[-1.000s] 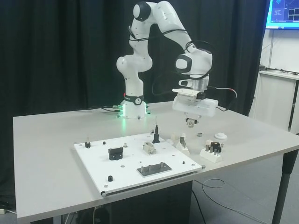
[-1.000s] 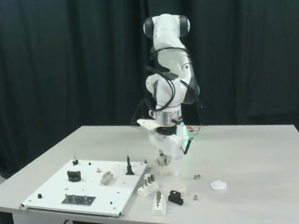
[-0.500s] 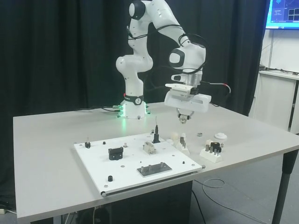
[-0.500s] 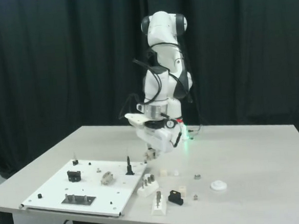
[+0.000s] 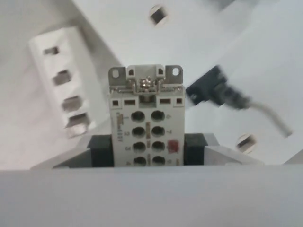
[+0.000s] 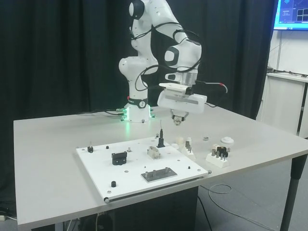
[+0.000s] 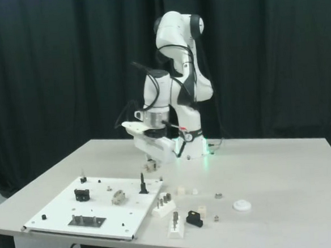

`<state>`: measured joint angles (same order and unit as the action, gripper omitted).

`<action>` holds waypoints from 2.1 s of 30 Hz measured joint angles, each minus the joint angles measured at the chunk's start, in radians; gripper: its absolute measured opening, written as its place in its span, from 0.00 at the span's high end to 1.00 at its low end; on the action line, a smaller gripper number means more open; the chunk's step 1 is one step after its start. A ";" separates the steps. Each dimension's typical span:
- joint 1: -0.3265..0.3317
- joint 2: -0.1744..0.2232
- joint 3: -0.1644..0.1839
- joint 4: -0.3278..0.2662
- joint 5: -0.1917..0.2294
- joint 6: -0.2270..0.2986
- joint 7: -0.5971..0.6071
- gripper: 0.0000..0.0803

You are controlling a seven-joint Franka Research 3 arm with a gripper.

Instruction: Insert waterproof.

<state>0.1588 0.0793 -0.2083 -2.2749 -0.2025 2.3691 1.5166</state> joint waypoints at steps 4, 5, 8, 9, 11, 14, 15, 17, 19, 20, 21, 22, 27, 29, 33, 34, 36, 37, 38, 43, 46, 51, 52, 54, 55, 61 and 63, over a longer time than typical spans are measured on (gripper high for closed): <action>-0.027 -0.008 -0.003 0.000 -0.006 0.001 -0.038 0.61; -0.034 -0.010 -0.004 0.001 -0.008 0.001 -0.049 0.61; -0.054 -0.017 -0.008 0.003 -0.009 0.004 -0.082 0.61; -0.060 -0.020 -0.010 0.004 -0.009 0.005 -0.092 0.61; -0.074 -0.024 -0.013 0.008 -0.010 0.007 -0.114 0.61; -0.093 -0.028 -0.017 0.016 -0.011 0.009 -0.151 0.61; -0.099 -0.029 -0.019 0.019 -0.011 0.010 -0.165 0.61; -0.109 -0.031 -0.024 0.026 -0.011 0.010 -0.192 0.61; -0.116 -0.032 -0.030 0.031 -0.011 0.010 -0.222 0.61; -0.120 -0.032 -0.033 0.034 -0.011 0.010 -0.243 0.61; -0.123 -0.032 -0.036 0.036 -0.011 0.010 -0.274 0.61; -0.126 -0.032 -0.037 0.038 -0.011 0.010 -0.310 0.61; -0.144 -0.032 -0.041 0.045 -0.003 0.010 -0.566 0.61; -0.151 -0.031 -0.043 0.048 0.005 0.010 -0.612 0.61; -0.160 -0.029 -0.050 0.056 0.007 0.010 -0.668 0.61; -0.162 -0.028 -0.052 0.059 0.007 0.010 -0.692 0.61; -0.164 -0.025 -0.056 0.064 0.008 0.012 -0.732 0.61; -0.165 -0.022 -0.059 0.068 0.011 0.014 -0.750 0.61; -0.165 -0.018 -0.063 0.072 0.016 0.016 -0.765 0.61; -0.168 0.004 -0.080 0.095 0.053 0.025 -0.831 0.61; -0.170 0.024 -0.091 0.112 0.088 0.033 -0.872 0.61; -0.183 0.066 -0.101 0.147 0.149 0.041 -0.960 0.61; -0.185 0.076 -0.102 0.155 0.162 0.041 -0.982 0.61; -0.189 0.095 -0.104 0.170 0.187 0.041 -1.034 0.61; -0.192 0.106 -0.105 0.179 0.200 0.041 -1.063 0.61; -0.203 0.164 -0.107 0.224 0.245 0.035 -1.203 0.61; -0.206 0.181 -0.107 0.238 0.251 0.029 -1.222 0.61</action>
<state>-0.0469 0.2603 -0.3150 -2.0367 0.0484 2.3985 0.2943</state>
